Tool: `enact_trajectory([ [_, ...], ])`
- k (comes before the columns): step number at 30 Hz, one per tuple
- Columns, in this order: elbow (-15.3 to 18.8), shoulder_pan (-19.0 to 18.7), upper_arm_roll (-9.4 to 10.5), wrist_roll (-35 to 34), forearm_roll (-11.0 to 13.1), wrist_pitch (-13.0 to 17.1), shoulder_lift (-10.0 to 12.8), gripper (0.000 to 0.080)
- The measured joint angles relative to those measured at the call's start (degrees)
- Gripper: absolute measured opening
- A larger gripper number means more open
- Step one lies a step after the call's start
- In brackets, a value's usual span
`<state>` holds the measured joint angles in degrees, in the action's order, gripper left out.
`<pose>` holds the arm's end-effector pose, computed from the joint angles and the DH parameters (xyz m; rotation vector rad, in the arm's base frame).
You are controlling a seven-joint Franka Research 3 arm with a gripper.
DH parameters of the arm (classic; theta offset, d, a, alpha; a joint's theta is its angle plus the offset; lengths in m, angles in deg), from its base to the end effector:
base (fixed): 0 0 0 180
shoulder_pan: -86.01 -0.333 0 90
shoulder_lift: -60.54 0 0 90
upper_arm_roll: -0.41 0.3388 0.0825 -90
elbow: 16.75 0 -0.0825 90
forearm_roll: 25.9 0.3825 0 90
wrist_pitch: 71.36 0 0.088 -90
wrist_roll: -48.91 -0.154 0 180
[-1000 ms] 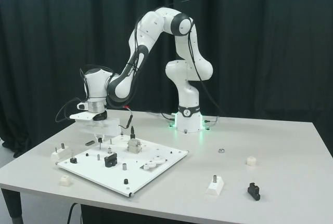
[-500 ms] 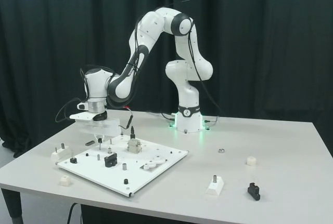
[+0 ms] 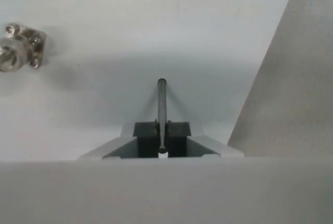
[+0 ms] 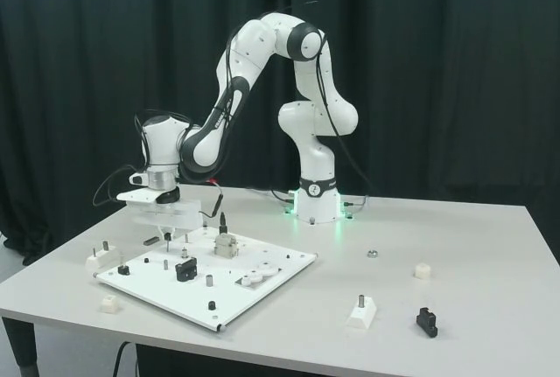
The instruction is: Insert round peg 1.
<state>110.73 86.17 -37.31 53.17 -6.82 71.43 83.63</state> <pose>0.4311 -0.3394 0.2001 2.8462 -1.2412 -0.0602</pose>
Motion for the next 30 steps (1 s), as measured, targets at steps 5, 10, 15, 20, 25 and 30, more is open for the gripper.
enact_trajectory([
  [5,0.02,0.00,0.00,0.04,0.00,-0.05,0.10,0.0032],
  [10,0.03,0.00,0.00,0.10,0.00,-0.05,0.23,0.0032],
  [15,0.03,0.00,0.03,0.12,0.00,0.00,0.25,0.0032],
  [20,0.01,0.00,0.11,0.12,0.03,0.21,0.25,0.0032],
  [25,0.00,0.00,0.28,0.16,0.14,0.68,0.25,0.0032],
  [30,0.00,0.00,0.43,0.28,0.44,1.11,0.26,0.0032],
])
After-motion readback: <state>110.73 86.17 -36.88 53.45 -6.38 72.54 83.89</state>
